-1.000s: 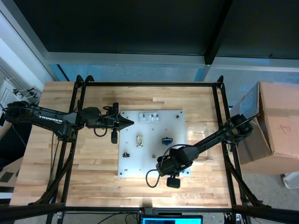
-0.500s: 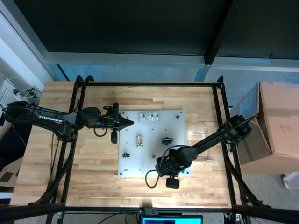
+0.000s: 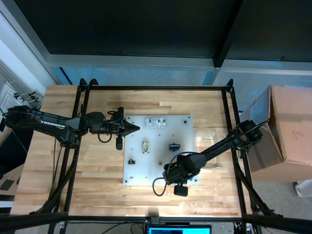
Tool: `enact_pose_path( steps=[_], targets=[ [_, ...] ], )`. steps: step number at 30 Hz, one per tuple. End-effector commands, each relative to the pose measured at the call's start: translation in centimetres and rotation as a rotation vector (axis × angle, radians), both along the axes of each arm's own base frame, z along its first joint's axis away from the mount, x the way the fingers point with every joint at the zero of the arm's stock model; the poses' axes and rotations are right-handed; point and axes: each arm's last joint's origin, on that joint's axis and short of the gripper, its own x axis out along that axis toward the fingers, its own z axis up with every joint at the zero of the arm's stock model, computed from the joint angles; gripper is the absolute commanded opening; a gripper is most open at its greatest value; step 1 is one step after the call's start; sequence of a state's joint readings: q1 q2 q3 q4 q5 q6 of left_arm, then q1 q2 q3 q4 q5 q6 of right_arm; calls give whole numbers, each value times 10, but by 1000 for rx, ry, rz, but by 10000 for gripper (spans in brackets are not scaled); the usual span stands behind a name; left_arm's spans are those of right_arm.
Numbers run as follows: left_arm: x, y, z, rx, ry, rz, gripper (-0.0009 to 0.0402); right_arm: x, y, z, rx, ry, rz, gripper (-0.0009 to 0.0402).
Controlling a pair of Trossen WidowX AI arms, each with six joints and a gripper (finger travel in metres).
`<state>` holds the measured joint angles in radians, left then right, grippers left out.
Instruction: Unfasten the M12 nut and place it in the container
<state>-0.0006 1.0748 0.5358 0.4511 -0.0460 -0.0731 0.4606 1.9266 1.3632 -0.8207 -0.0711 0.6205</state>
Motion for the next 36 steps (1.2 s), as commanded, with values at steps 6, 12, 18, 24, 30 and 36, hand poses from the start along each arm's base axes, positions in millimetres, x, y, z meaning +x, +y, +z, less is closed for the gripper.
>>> enact_pose_path(
  steps=[6,12,18,24,30,36],
  targets=[
    [0,0,0,0,0,0,0,0,0,1,1,-6,0,0],
    [0,0,0,0,0,0,0,-4,-8,8,-177,-53,-98,0],
    [0,0,0,0,0,0,0,-10,-11,17,-186,-44,-103,0],
    [0,0,0,0,1,0,0,-13,-8,24,-52,1,-57,0],
    [0,0,0,0,1,0,0,-9,-3,28,56,8,41,0],
    [0,0,0,0,0,0,0,2,3,11,53,5,63,0]
  ],
)
